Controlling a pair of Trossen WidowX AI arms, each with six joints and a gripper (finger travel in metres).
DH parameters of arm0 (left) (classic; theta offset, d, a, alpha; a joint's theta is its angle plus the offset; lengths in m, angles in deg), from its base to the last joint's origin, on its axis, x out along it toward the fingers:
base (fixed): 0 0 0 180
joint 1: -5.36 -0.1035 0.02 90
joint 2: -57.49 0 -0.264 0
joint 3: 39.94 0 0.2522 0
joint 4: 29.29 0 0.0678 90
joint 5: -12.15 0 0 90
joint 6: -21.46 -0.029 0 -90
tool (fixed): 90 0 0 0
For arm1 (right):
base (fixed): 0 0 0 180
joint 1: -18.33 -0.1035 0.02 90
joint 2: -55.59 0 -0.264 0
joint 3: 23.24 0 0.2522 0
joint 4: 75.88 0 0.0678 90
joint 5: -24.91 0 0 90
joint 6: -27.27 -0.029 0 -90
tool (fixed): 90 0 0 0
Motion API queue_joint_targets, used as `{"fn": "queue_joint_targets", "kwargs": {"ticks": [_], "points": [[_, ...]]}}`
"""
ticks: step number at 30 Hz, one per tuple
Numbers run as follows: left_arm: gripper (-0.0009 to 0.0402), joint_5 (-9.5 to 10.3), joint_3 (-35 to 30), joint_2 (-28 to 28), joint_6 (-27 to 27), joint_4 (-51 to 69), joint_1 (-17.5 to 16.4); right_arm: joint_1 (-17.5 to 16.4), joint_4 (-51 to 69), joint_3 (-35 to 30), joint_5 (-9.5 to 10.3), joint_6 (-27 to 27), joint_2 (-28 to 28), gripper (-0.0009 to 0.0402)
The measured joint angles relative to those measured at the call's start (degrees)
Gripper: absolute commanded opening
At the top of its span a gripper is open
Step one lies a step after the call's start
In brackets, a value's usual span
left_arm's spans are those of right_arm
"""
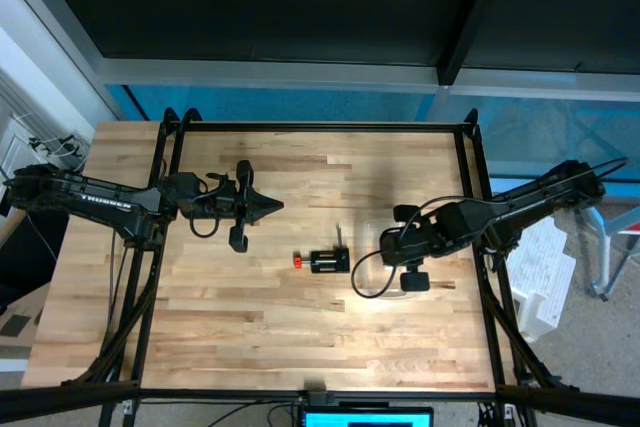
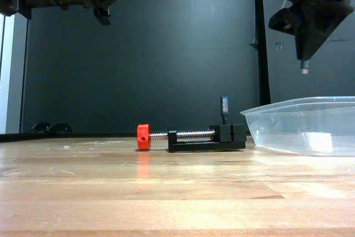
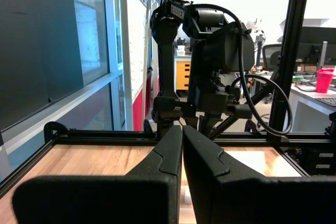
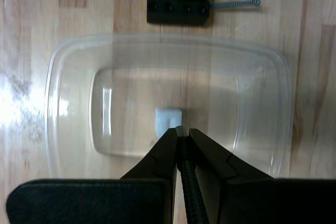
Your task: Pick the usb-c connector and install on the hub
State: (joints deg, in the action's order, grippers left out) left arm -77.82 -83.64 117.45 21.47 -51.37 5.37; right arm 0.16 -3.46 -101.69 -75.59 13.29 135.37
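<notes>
The usb-c connector shows as a small silver tip on a black cable, and my right gripper is shut on it. That gripper hangs high over the clear plastic tray, with the connector tip pointing down. The hub is a black block with a red-orange end. It lies on the wood left of the tray, apart from the gripper. My left gripper is shut and empty, raised at the left, well away from the hub.
The clear tray holds a small white piece directly under the connector. A thin blue-grey piece stands up from the hub's block end. The cable loops down beside the tray. A black frame rail edges the table.
</notes>
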Motion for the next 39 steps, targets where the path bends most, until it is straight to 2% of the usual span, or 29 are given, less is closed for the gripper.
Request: {"fn": "queue_joint_targets", "kwargs": {"ticks": [18, 39], "points": [[0.0000, 0.00, 0.0, 0.0, 0.0, 0.0, 0.0, 4.3, -2.8, -13.8, -0.37, 6.6, 15.5, 0.0000], [0.0000, -0.02, 0.0, 0.0, 0.0, 0.0, 0.0, 5.9, -3.8, -20.1, 0.15, 7.8, 23.0, 0.0000]]}}
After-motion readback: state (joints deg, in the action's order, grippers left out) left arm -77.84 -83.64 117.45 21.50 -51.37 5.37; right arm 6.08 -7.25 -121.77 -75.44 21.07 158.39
